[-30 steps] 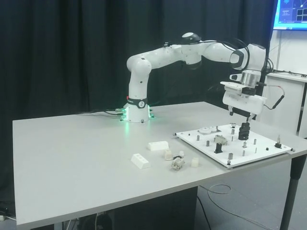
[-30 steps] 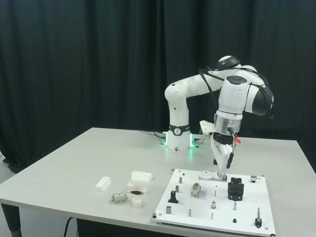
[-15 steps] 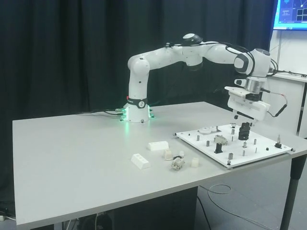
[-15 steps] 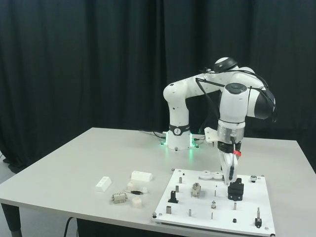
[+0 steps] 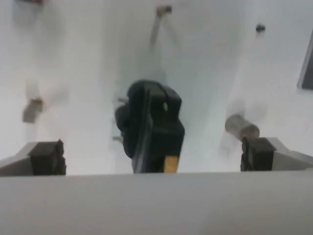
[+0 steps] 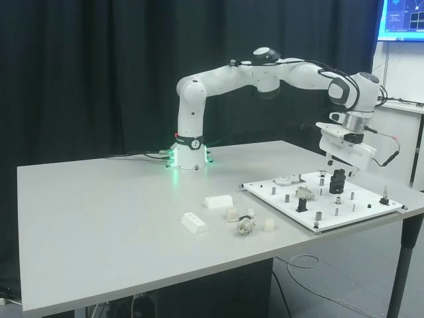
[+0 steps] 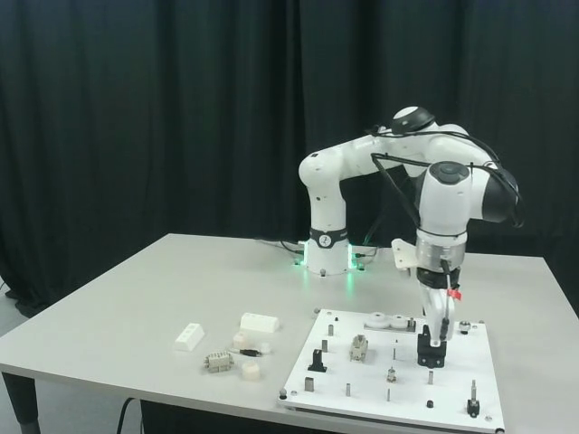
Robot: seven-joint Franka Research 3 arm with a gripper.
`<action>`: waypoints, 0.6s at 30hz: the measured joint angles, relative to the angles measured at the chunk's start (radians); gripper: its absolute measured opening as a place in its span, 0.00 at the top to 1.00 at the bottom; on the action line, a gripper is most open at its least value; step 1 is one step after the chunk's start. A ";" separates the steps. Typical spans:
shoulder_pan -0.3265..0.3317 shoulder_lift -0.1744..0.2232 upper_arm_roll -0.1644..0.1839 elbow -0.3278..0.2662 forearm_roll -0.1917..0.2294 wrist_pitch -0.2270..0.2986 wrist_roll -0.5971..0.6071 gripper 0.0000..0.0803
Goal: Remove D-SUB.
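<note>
Now the gripper (image 5: 151,154) hovers wide open just above the black D-SUB (image 5: 151,125), which stands on the white board (image 7: 362,389), so the approach is in hand; next, I think, descend and close the 2 fingers (image 5: 46,156).

black D-SUB (image 5: 152,128), white board (image 7: 362,384), grey table (image 6: 99,212), white arm (image 6: 252,73), black curtain (image 7: 136,117)
</note>
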 joint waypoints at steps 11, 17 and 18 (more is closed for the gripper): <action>0.036 0.012 0.008 -0.001 -0.022 0.007 0.061 0.00; 0.053 0.018 0.008 -0.012 -0.050 0.033 0.072 0.00; 0.055 0.019 0.008 -0.015 -0.053 0.039 0.073 0.00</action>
